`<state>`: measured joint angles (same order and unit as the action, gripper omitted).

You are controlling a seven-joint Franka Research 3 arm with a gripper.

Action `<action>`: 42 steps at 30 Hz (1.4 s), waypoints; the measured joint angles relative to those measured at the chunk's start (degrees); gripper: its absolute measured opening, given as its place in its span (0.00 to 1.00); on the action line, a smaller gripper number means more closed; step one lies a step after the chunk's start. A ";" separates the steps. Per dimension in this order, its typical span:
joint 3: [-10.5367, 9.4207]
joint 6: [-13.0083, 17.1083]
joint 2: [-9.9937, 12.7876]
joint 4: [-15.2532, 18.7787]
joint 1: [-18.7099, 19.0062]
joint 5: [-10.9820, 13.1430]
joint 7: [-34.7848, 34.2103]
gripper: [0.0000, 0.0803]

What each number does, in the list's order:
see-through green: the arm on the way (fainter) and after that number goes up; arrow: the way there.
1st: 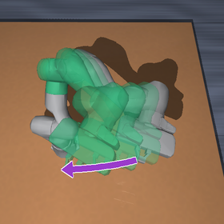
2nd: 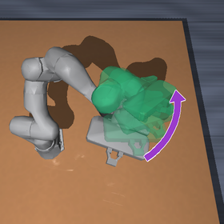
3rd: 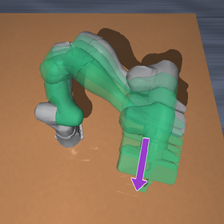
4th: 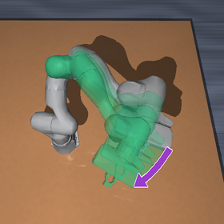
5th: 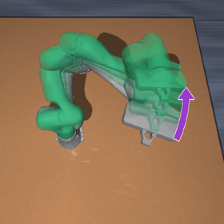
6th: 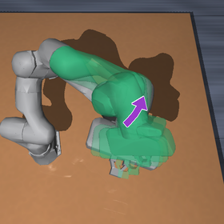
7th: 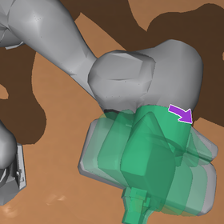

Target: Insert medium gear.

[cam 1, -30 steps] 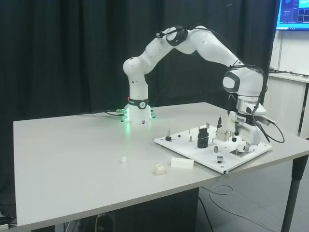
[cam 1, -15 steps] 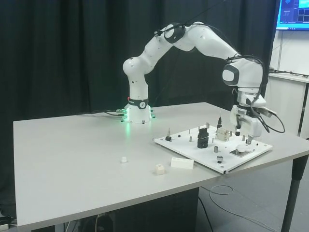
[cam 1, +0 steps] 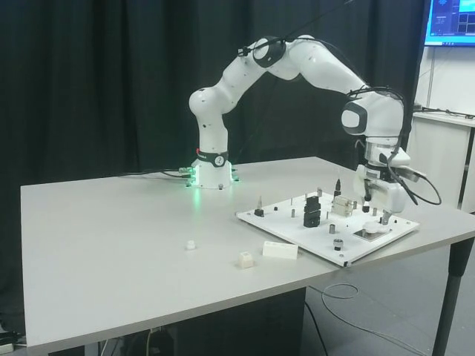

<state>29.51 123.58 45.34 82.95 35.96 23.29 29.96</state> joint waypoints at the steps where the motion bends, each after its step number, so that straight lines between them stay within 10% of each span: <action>1: -0.02 0.13 0.18 0.00 0.00 0.00 0.45 1.00; 35: -1.60 1.33 2.22 1.22 0.02 -0.19 2.77 1.00; 36: -1.61 1.43 2.22 1.22 0.02 -0.19 2.77 0.87; 42: -1.68 1.95 2.22 1.33 0.02 -0.18 2.77 0.87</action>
<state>27.83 125.52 47.57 84.27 35.98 23.10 32.74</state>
